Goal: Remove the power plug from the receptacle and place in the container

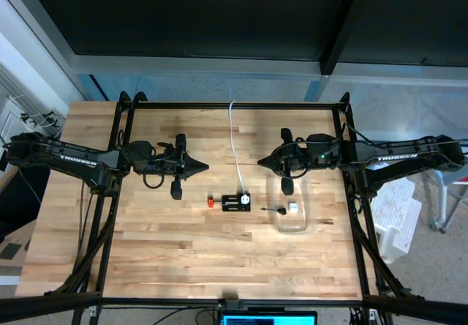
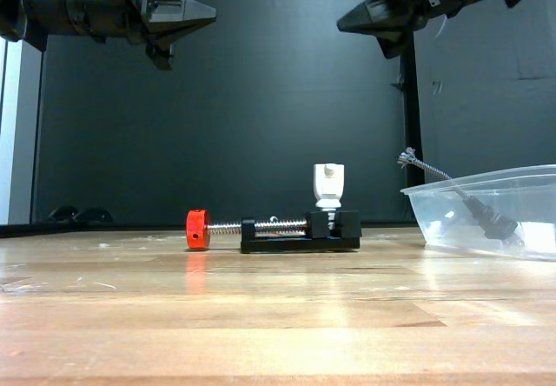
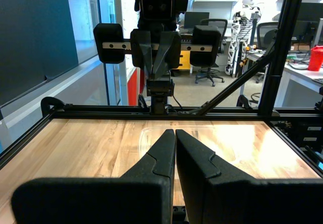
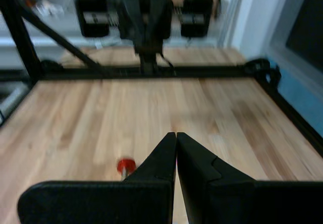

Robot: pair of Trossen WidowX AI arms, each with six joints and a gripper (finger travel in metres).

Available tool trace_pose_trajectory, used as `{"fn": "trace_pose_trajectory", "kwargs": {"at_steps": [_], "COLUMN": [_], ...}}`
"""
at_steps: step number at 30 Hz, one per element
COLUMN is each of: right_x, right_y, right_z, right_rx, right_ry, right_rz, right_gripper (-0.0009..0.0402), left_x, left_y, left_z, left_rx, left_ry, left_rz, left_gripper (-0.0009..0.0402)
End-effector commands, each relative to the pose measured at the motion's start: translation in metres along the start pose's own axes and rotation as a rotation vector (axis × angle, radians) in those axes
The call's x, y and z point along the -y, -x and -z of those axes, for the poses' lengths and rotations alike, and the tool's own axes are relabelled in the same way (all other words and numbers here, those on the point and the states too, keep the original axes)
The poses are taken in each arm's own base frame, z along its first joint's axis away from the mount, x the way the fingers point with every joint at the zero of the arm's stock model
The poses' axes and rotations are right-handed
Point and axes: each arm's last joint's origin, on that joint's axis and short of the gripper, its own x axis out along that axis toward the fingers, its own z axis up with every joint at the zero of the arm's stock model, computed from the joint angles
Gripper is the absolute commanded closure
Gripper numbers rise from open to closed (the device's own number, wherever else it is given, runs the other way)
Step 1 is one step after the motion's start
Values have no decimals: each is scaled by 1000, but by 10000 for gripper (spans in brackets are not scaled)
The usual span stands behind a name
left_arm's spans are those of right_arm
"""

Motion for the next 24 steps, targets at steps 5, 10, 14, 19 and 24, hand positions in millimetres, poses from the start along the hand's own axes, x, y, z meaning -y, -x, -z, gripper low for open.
{"fn": "trace_pose_trajectory", "kwargs": {"at_steps": [5, 10, 14, 19, 24], "right_x": [2, 5, 5, 4, 3], "right_y": [-3, -2, -1, 0, 0], "right_z": [12, 21, 24, 21, 20], "right_rx": [137, 183, 204, 241, 245], "right_ry": [-12, -15, -14, -13, -16], "right_rz": [-30, -20, -22, -52, -54], "right_gripper": [393, 393, 393, 393, 393], "left_x": [0, 0, 0, 0, 0], "left_y": [0, 0, 0, 0, 0], "left_z": [0, 0, 0, 0, 0], "left_rx": [0, 0, 0, 0, 0], "left_ry": [0, 0, 0, 0, 0], "left_rz": [0, 0, 0, 0, 0], "left_gripper": [393, 393, 393, 393, 393]}}
